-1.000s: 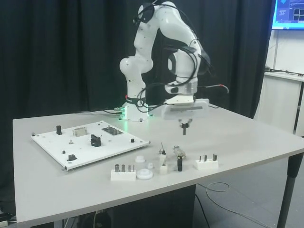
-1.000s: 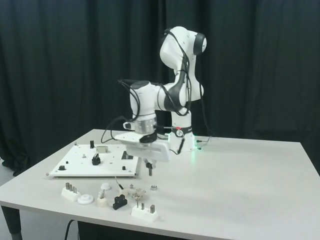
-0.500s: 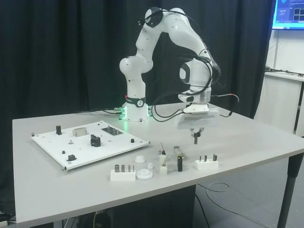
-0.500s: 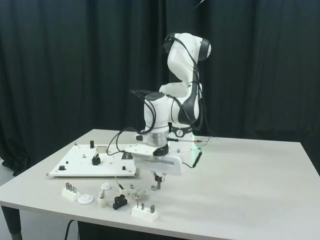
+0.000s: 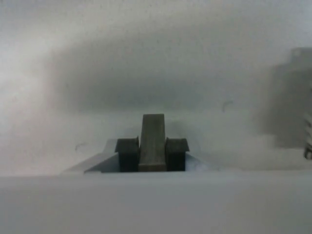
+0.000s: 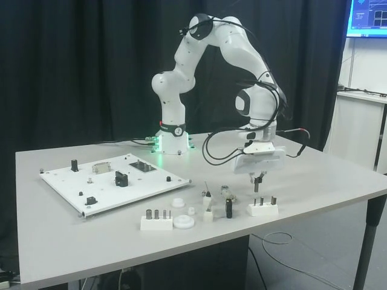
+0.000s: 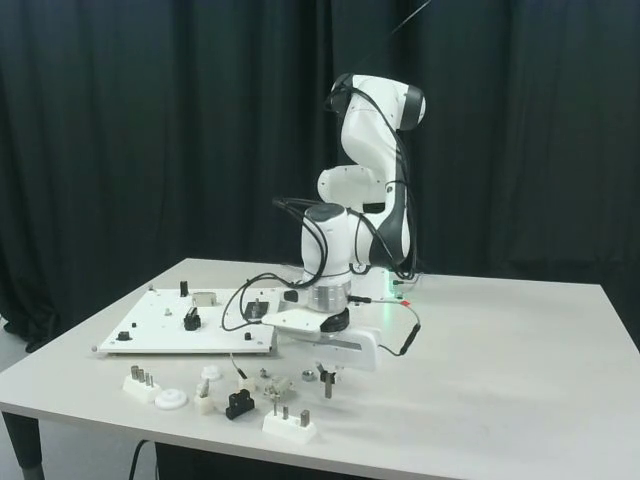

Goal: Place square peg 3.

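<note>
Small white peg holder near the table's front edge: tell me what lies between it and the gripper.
Nothing but air. In the first room view, the gripper, shut on a peg, hangs just above the small white holder; the wrist view shows only bare table beyond.

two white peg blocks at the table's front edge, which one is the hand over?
The smaller white block, at the end of the parts row farthest from the white board. The hand, gripping a peg, hangs just above it; the three-peg block sits well away.

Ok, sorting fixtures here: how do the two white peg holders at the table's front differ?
The three-peg holder is longer, its pegs close together; the other holder is shorter, its pegs spaced apart. The three-peg holder stands clear of the arm; the end effector, shut on a peg, hangs close above the other holder. Both are white blocks with upright pegs.
</note>
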Motion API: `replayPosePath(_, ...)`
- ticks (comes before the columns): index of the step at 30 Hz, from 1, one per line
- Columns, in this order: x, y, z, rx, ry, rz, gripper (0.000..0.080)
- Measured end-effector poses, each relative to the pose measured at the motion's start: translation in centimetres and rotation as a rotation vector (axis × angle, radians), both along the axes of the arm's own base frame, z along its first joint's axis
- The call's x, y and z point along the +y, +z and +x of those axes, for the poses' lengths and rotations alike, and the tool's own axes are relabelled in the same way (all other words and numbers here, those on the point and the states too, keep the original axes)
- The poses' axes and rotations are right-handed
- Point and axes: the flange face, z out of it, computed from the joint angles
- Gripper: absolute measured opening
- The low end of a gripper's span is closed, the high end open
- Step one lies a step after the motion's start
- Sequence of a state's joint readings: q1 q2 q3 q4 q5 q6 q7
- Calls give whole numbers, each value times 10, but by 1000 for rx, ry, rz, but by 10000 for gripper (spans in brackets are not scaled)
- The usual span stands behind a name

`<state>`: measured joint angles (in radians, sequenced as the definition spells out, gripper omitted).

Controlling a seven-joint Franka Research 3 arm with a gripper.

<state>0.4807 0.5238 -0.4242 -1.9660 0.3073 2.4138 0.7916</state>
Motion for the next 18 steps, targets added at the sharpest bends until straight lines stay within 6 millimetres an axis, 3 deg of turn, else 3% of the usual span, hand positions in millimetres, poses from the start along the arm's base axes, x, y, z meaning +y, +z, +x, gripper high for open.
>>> replayPosePath(17,3,-17,5,1,1,18,114)
replayPosePath(18,2,-18,5,1,1,19,212)
